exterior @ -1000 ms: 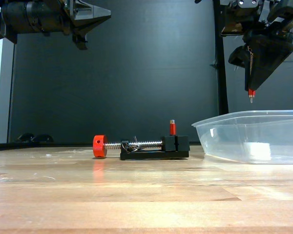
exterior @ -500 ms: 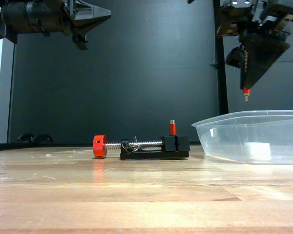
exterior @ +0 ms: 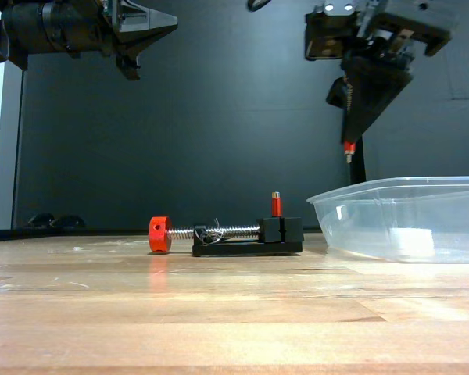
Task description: Pick the RCA connector and install on taskboard
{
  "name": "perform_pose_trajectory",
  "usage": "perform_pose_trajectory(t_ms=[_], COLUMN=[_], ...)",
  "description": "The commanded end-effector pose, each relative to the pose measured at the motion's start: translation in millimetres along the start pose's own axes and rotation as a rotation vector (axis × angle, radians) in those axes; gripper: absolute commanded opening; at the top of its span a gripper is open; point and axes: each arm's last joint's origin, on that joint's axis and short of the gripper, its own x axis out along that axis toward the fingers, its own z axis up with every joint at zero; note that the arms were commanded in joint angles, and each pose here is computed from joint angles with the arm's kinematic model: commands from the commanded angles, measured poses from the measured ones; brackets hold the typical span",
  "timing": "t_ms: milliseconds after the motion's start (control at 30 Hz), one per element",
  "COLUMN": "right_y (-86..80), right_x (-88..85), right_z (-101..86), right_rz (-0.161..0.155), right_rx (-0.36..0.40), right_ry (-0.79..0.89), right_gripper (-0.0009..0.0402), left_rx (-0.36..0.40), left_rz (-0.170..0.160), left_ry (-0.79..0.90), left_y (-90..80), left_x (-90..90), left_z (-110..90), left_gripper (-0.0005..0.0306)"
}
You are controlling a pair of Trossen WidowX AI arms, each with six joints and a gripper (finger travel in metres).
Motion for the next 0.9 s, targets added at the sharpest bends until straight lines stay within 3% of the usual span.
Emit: perform_pose_trajectory(t_ms=[33,100,500,900], right_y=[2.0,3.5,7.6,7.8], right_x=[5.2,8.7,28.9,45.3], right_z=[10.0,15.9,48.3,62.9], right_rz=[0.011,0.023,0.006,0.004], right_rx=[-0.007,-0.007,-0.013,-0.015], right_ry=[-0.003,-0.003,-0.002,0.015], right_gripper=[0.0002,0.0002,0.0002,0.0002], left_rx=[0.000,0.000,0.000,0.000], left_rz=[0.000,0.000,0.000,0.000], left_ry=[-0.001,-0.001,-0.001,-0.001], left_y=[0.0,0.0,0.0,0.1], left_x=[0.0,0.0,0.0,0.0], left_z=[0.2,0.2,0.2,0.2], left_gripper=[0.0000,0.0000,0.0000,0.0000])
